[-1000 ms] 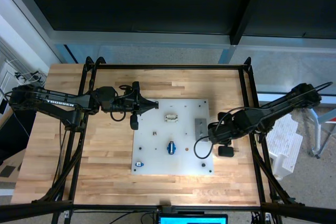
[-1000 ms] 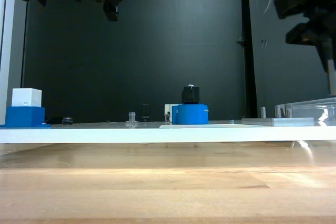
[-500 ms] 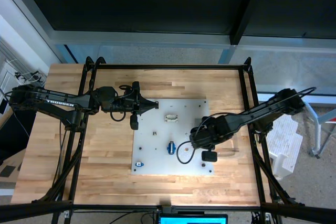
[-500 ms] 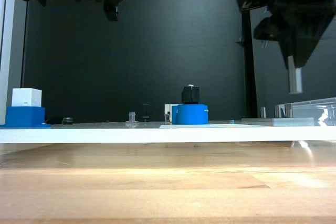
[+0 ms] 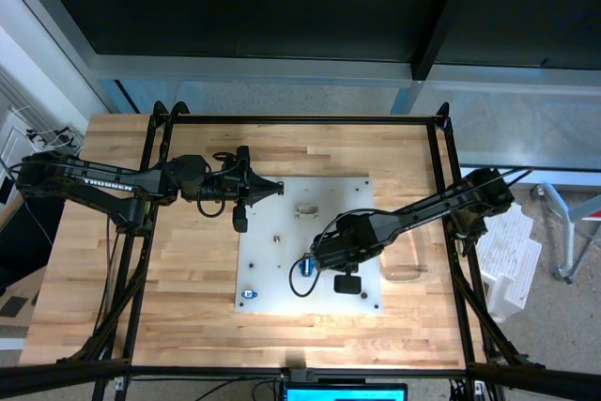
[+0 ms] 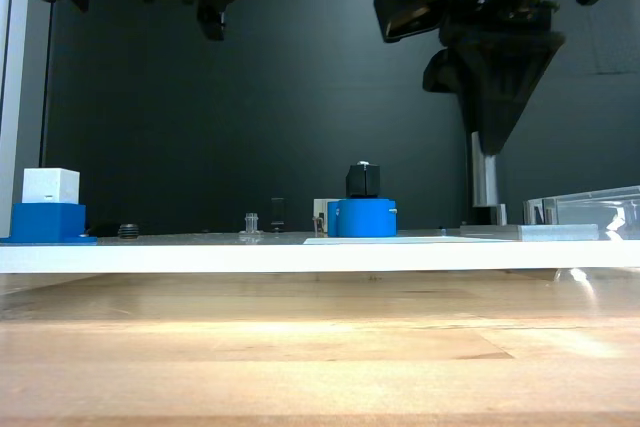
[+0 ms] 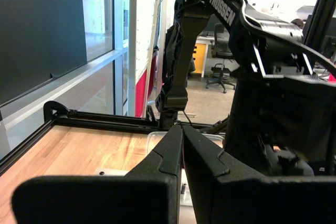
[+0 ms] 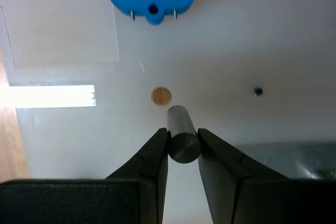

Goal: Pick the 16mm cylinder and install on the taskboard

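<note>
My right gripper [image 8: 181, 132] is shut on the 16mm cylinder [image 8: 182, 132], a short dark grey metal pin held upright between its fingers. It hangs over the white taskboard [image 5: 272, 274], just beside the blue connector [image 5: 304, 266]. Under the cylinder's tip lies a small round hole [image 8: 161, 96] in the taskboard [image 8: 262, 35]. In the low view the cylinder [image 6: 484, 172] hangs a little above the board, below the right gripper [image 6: 486, 122]. My left gripper [image 5: 279, 187] is shut and holds nothing, high over the board's back left corner; its fingers [image 7: 173, 150] are pressed together.
A clear plastic tray [image 5: 410, 255] lies at the board's right edge. On the board stand a grey multi-pin socket [image 5: 306, 210], the blue connector [image 6: 362, 215] and a blue-and-white block [image 6: 48, 207] at the front left corner. A black frame surrounds the table.
My right arm has swung left from the tray side across the board with the cylinder and come down towards the plate. The left arm has not moved.
</note>
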Available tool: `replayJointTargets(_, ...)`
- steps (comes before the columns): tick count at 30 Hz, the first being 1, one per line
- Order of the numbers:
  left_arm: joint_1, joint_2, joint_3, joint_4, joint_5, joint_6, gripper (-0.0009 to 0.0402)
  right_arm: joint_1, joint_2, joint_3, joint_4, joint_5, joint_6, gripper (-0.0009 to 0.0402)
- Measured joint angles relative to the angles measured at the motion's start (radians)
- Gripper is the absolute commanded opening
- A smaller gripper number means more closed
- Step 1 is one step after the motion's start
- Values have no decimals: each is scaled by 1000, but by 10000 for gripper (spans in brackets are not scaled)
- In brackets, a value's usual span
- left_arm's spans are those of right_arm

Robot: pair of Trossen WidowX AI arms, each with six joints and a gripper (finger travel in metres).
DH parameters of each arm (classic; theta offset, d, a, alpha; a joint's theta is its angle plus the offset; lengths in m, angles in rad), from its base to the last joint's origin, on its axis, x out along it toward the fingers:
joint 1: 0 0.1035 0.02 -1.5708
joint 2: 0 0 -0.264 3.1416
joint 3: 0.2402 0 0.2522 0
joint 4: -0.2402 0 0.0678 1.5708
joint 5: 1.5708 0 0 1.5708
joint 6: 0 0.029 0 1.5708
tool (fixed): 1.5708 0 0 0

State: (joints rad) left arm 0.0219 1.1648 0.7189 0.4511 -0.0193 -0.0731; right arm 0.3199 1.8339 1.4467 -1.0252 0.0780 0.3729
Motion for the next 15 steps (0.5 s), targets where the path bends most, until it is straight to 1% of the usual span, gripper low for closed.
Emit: replayJointTargets(15,0,0,0,0,0,0,0,1,37,2,37,0,-1,7)
